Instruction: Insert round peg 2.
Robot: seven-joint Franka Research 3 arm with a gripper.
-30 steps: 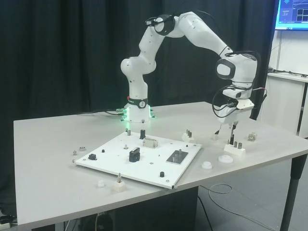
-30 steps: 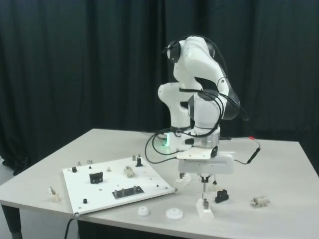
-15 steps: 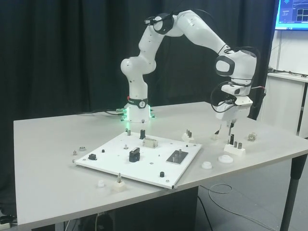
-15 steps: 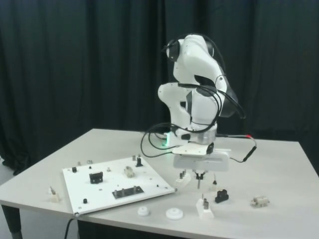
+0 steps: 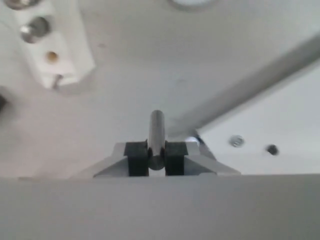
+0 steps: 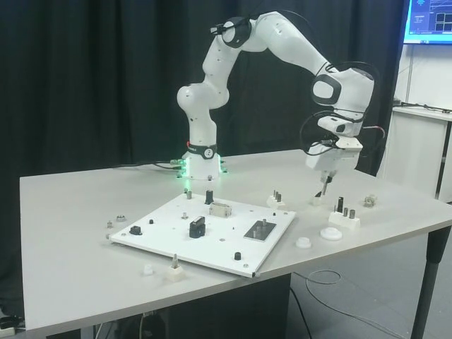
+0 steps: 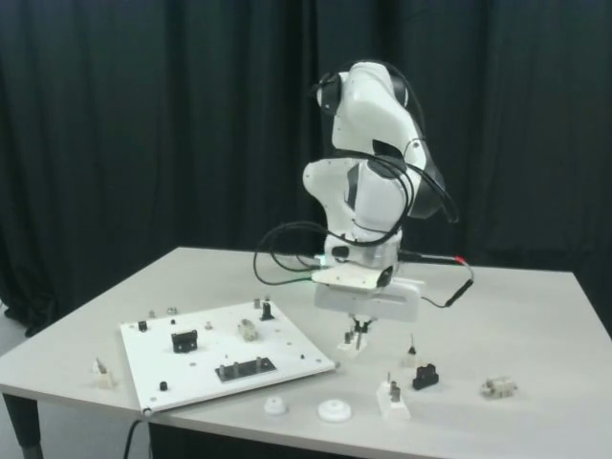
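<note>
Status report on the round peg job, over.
Gripper shut on round peg, in the air. White holder block behind it, white board ahead. Nothing in the way.

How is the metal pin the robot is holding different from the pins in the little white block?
The held pin hangs in the air, pinched between the black fingers of the tool; the block's pins stand upright in the white block on the grey table. The held pin is over the table, nearer the white board; the block's pins sit farther out. All look like round metal pins.
</note>
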